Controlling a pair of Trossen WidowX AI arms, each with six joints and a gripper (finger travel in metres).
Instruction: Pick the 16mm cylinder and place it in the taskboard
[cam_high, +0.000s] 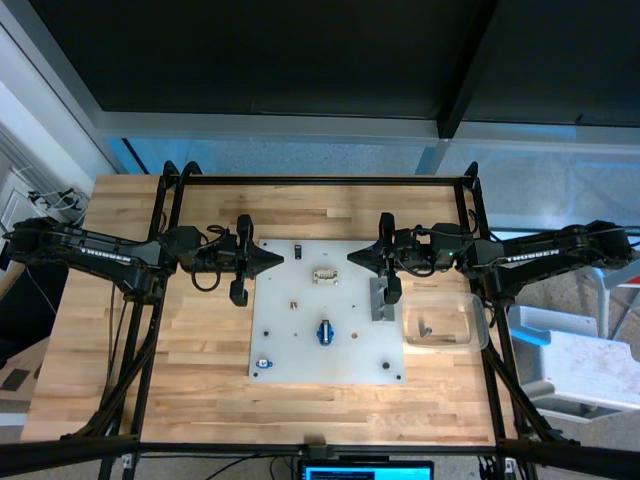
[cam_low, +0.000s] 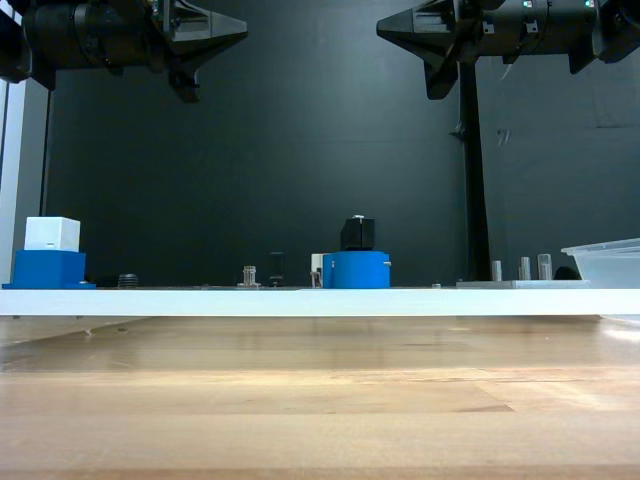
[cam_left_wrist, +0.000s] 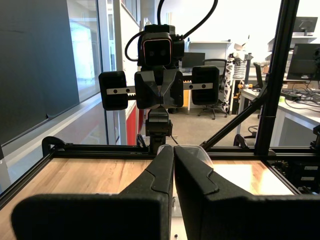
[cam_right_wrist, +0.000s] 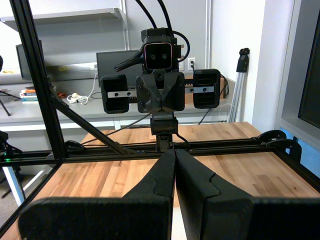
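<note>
16mm cylinder (cam_high: 426, 328) sits in clear bin (cam_high: 446, 347) near counter's right edge, beside taskboard (cam_high: 300, 345); axis unreadable. Left gripper (cam_high: 280, 256) and right gripper (cam_high: 350, 257) hover above the board, tips facing, jaws closed, empty.

A light wooden table (cam_high: 200, 400) is boxed in by a black metal frame (cam_high: 320, 181) that runs along its edges. A clear plastic bin (cam_high: 445, 347) sits at the table's right edge, about midway along it. A lit blue screen (cam_high: 366, 470) shows just beyond the middle of the near edge.
</note>
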